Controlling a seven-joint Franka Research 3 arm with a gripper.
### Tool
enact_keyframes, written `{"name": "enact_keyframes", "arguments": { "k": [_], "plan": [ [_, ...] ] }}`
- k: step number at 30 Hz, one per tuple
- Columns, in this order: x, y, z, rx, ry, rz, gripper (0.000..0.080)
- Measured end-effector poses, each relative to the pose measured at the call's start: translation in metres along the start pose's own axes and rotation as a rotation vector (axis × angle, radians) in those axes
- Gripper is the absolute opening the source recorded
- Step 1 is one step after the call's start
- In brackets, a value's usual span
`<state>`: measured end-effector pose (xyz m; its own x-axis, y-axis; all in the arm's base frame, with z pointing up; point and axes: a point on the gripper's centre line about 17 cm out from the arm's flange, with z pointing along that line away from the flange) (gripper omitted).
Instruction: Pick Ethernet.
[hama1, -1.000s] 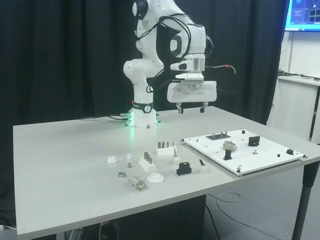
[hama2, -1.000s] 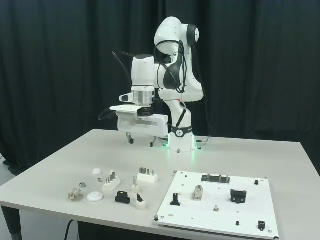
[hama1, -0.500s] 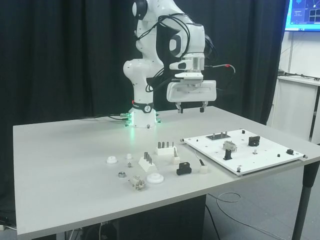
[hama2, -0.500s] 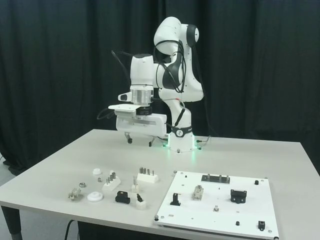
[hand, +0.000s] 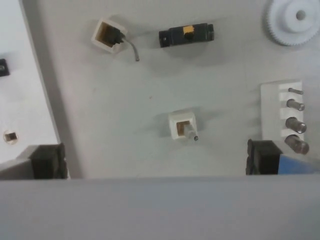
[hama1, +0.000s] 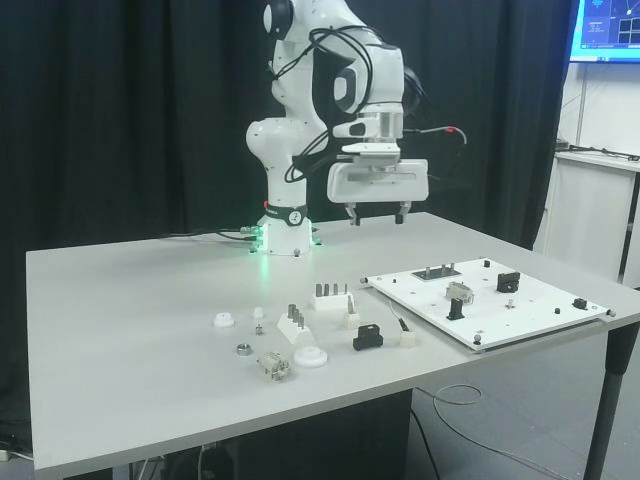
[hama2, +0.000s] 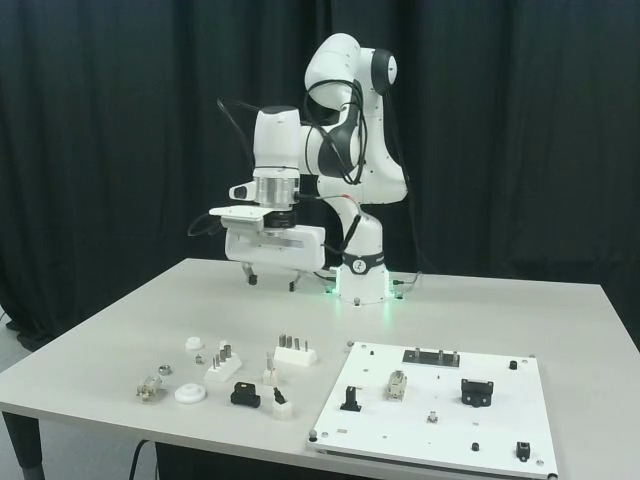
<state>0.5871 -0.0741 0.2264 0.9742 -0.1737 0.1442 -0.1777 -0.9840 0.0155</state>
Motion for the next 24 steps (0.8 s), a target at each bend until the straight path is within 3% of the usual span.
{"name": "enact_keyframes", "arguments": {
  "k": [14,24],
  "plan": [
    [0.001,0.008,0.004,0.002,-0.001,0.015,0.0800],
    [-0.006,0.016,0.013,-0.006,-0.025,0.025,0.0800]
  ]
}}
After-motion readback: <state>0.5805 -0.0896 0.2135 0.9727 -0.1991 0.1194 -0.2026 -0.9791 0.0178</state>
